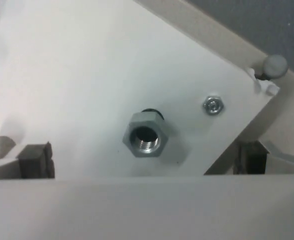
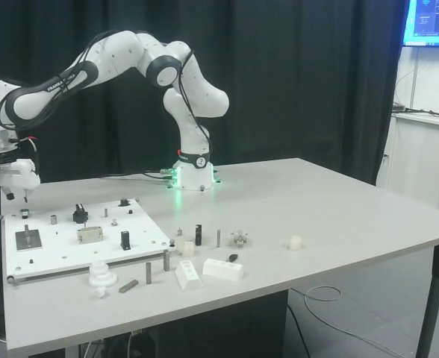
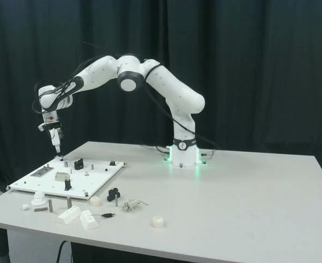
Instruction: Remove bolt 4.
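The wrist view shows a grey hex-headed bolt (image 1: 146,135) with a threaded hollow top, standing upright in the white board (image 1: 77,75) near one corner. My gripper (image 1: 143,160) is open, its black fingertips (image 1: 34,161) wide apart on either side of the bolt and above it. A small grey nut (image 1: 213,105) sits beside the bolt. In the first room view my gripper (image 2: 16,195) hangs over the far left corner of the board (image 2: 63,257), apart from it. In the second room view my gripper (image 3: 57,147) is above the board's (image 3: 95,178) back corner.
The board carries a black block (image 2: 78,215), a grey bracket (image 2: 89,234), a black upright piece (image 2: 125,239) and several small posts. Loose white blocks (image 2: 221,269), a white knob (image 2: 100,277), pins and a small white cylinder (image 2: 296,242) lie on the grey table (image 2: 339,209).
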Robot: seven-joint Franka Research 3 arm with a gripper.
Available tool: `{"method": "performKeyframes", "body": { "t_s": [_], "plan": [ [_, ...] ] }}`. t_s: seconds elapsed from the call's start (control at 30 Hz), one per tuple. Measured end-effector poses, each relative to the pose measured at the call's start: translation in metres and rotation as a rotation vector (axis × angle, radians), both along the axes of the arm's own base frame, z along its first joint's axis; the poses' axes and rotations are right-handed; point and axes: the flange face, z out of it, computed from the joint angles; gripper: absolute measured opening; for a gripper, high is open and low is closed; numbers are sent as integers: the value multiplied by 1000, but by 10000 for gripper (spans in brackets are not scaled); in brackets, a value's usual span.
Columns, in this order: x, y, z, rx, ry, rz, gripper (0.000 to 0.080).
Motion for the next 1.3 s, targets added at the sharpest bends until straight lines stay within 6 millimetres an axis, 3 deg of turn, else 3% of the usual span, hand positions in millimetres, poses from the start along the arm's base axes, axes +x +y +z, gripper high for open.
{"method": "performKeyframes", "body": {
  "t_s": [0.67,1.3],
  "plan": [
    [-4,23,-3,-82,33,-96,800],
    [-18,26,-7,-99,16,-130,800]
  ]
}}
